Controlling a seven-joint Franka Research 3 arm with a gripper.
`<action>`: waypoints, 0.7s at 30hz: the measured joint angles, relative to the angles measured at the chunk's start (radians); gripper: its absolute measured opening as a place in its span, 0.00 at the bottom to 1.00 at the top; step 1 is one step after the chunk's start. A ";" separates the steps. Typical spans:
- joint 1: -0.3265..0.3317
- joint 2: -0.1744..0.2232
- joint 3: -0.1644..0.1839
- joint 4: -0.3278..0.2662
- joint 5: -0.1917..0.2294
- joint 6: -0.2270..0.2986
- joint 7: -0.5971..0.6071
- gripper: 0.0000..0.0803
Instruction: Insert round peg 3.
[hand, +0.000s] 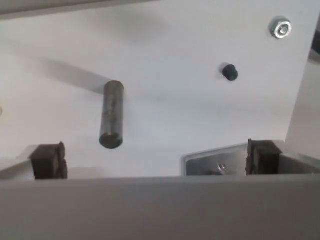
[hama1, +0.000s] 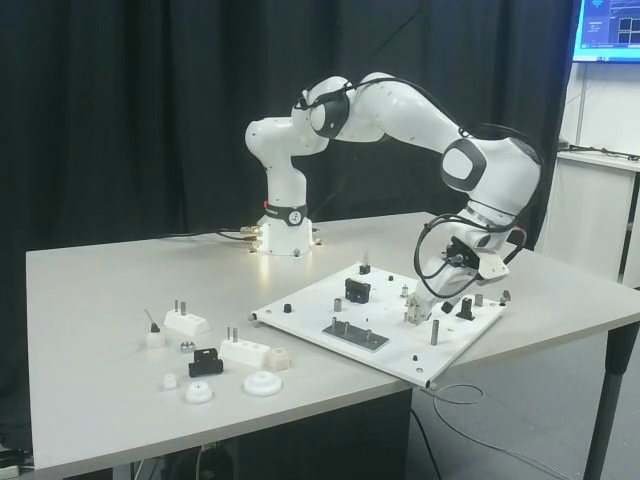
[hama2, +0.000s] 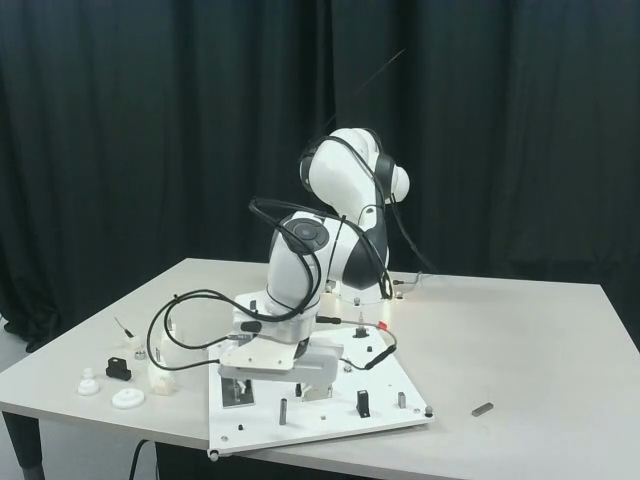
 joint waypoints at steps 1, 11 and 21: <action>0.000 0.000 0.000 0.001 -0.004 0.000 0.004 1.00; -0.004 0.000 0.000 0.001 -0.039 0.000 0.027 1.00; -0.011 0.001 0.001 0.001 -0.055 0.000 0.036 1.00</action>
